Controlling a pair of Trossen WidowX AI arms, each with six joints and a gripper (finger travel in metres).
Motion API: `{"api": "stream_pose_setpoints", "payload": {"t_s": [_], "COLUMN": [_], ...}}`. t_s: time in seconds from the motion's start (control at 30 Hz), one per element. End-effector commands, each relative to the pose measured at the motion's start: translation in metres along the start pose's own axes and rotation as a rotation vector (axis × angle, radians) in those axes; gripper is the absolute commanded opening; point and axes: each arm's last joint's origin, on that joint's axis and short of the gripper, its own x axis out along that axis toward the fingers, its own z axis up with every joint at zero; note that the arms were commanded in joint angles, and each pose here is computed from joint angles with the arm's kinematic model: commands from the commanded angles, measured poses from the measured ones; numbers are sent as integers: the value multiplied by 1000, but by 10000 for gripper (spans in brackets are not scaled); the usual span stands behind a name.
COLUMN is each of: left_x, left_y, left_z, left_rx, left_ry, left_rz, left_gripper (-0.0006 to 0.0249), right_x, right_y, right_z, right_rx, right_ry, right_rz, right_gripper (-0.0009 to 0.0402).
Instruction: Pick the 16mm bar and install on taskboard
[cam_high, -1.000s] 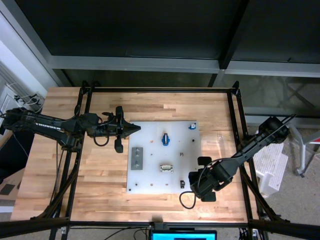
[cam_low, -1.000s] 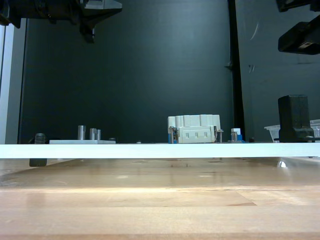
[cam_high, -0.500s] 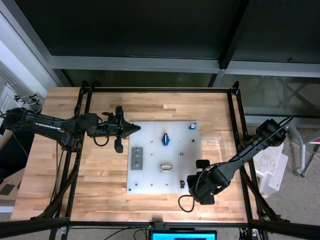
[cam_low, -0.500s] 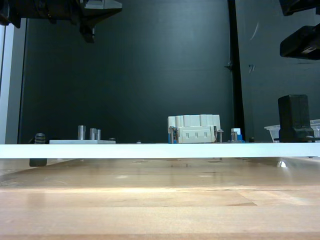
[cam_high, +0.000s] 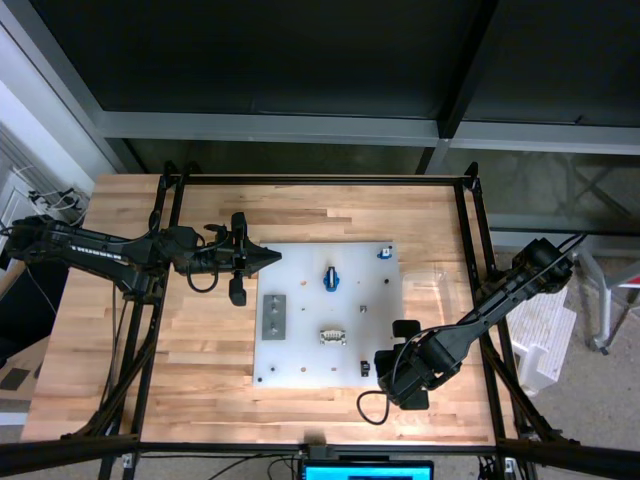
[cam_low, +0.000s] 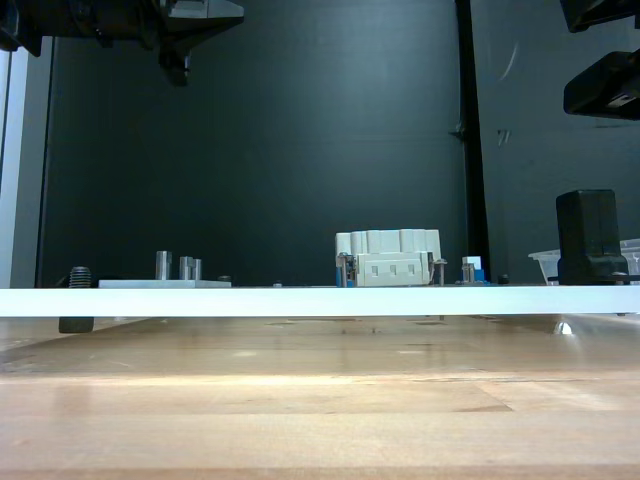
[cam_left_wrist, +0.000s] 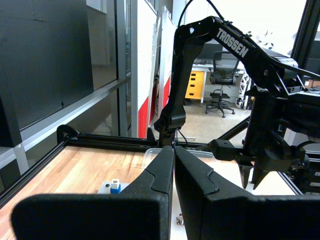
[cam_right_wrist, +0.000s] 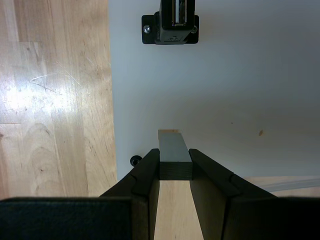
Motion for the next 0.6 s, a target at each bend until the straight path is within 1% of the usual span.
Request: {"api": "stream_pose_setpoints", "payload": {"t_s": [0.03, 0.27, 0.6], "left_x": [0, 0, 0], "left_y": [0, 0, 0], "left_z": [0, 0, 0], "left_rx": [0, 0, 0], "left_ry": [-1, 0, -1], "left_rz": [0, 0, 0], "left_gripper": [1, 1, 1], "right_x": [0, 6, 6], "right_y": [0, 2, 2], "right_z": [0, 0, 1], "right_rx": [3, -3, -2], "right_ry": [1, 13, 12], "right_rz": [-1, -10, -9], "right_gripper": [23, 23, 23]}}
